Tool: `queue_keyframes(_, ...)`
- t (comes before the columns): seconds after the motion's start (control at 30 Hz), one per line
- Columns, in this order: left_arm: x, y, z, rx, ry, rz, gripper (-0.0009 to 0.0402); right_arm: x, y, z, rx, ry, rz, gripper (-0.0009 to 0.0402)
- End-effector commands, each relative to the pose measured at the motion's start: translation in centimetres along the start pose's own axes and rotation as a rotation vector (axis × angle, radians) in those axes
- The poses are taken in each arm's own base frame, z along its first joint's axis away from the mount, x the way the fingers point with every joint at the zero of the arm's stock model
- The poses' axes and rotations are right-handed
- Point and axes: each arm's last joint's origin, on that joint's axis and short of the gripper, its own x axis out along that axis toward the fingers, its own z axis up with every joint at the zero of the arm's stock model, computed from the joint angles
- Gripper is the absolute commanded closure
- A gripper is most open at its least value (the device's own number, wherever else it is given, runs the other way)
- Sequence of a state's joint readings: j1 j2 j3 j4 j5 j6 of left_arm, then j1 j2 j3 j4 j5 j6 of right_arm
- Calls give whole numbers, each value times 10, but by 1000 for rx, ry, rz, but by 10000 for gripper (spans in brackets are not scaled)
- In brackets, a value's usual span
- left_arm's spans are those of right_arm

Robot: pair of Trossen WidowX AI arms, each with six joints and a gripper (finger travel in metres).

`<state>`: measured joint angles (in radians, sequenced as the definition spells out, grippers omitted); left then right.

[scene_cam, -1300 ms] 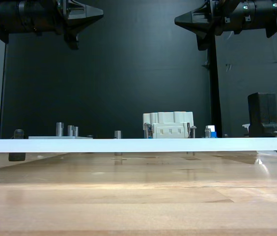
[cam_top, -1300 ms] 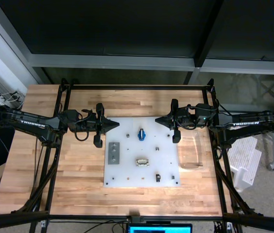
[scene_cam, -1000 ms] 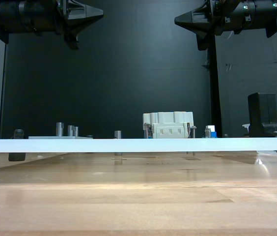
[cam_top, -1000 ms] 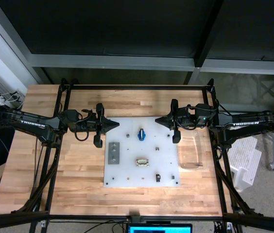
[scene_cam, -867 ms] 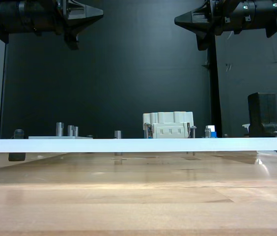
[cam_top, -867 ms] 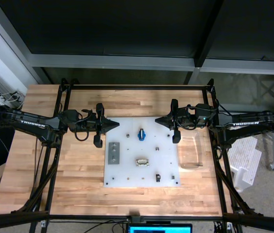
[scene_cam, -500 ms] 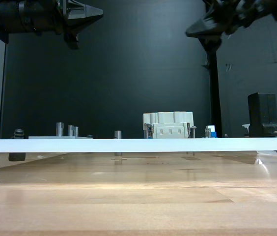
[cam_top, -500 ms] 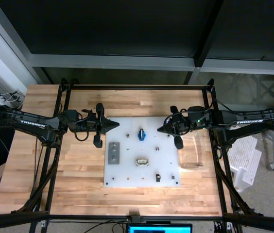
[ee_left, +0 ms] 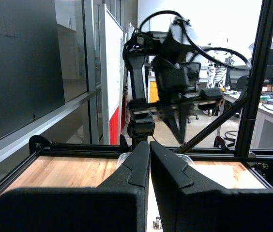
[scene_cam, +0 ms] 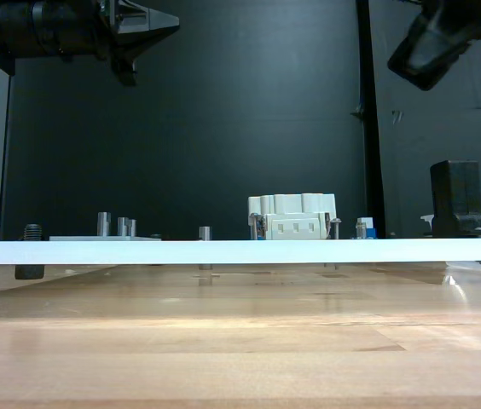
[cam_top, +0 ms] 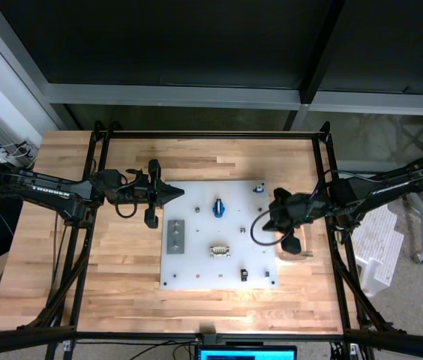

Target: Remove the 16mm bar from the taskboard and place in the container

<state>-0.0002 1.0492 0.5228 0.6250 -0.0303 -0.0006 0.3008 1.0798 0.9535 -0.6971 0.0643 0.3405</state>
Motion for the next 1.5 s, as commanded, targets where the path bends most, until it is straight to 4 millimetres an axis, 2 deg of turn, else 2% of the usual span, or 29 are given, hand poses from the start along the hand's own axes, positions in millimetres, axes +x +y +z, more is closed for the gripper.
queue_keyframes(0.03, 0, 0, 0, 0, 0, 0, 393, 6, 12, -2, 9, 67, 13, 393)
queue_keyframes(0.43, 0, 0, 0, 0, 0, 0, 393, 27, 57, -14, 11, 326, 2, 386)
queue_keyframes(0.57, 0, 0, 0, 0, 0, 0, 393, 33, 73, -13, 9, 390, -19, 355)
queue_keyframes(0.8, 0, 0, 0, 0, 0, 0, 393, 50, 94, -8, -14, 442, -38, 278)
queue_keyframes(1.13, 0, 0, 0, 0, 0, 0, 393, 73, 107, -14, -48, 489, -67, 186)
queue_keyframes(1.5, 0, 0, 0, 0, 0, 0, 393, 96, 113, -26, -63, 545, -109, 139)
